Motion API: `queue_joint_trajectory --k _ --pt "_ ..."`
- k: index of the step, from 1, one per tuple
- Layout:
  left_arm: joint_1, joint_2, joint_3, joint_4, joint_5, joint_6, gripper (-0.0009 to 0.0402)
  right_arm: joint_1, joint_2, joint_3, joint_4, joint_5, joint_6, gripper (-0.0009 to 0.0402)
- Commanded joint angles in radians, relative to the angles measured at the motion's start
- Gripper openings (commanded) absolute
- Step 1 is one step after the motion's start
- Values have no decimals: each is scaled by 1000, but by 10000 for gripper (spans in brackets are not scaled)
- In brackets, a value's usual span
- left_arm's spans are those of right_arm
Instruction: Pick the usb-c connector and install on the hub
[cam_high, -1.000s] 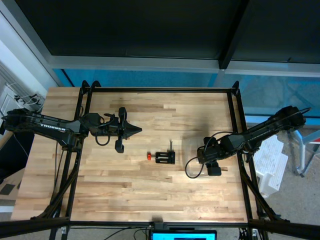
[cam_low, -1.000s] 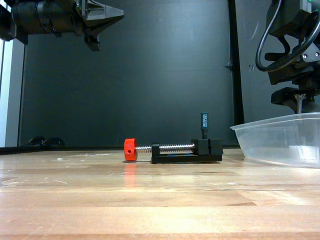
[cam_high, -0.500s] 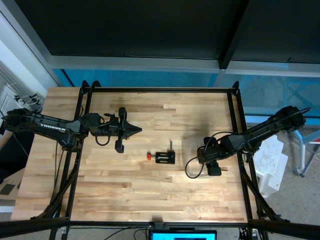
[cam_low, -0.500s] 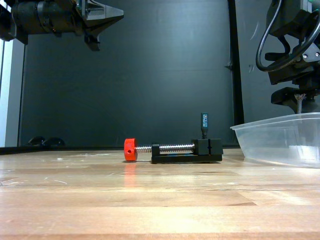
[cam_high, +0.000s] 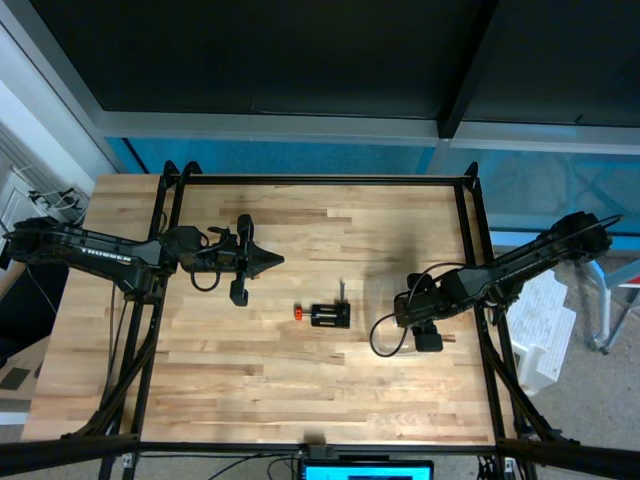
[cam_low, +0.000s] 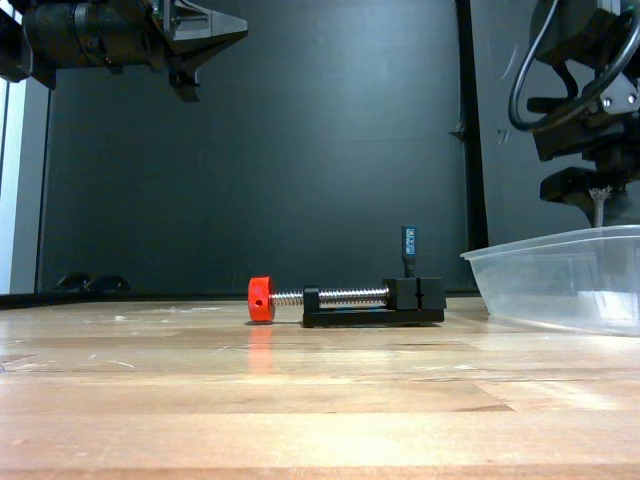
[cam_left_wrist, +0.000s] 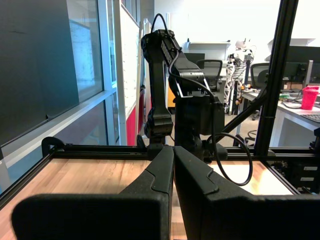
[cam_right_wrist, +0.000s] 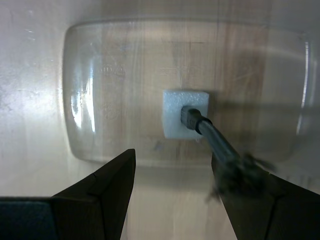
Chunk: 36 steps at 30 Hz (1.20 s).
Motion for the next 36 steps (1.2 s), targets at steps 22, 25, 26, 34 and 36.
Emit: queue_joint_trajectory --k 22,25,26,34,36 --pt "0 0 0 0 0 0 0 0 -101 206 -317 33 1 212" --pt "0 0 0 0 0 0 0 -1 -108 233 -336 53 3 212" --pt "0 1 0 0 0 0 0 -1 -110 239 -337 53 4 212" --pt "0 0 0 0 0 0 0 -2 -112 254 -359 53 29 212" --pt "0 0 0 0 0 0 0 -3 -112 254 -359 54 34 212"
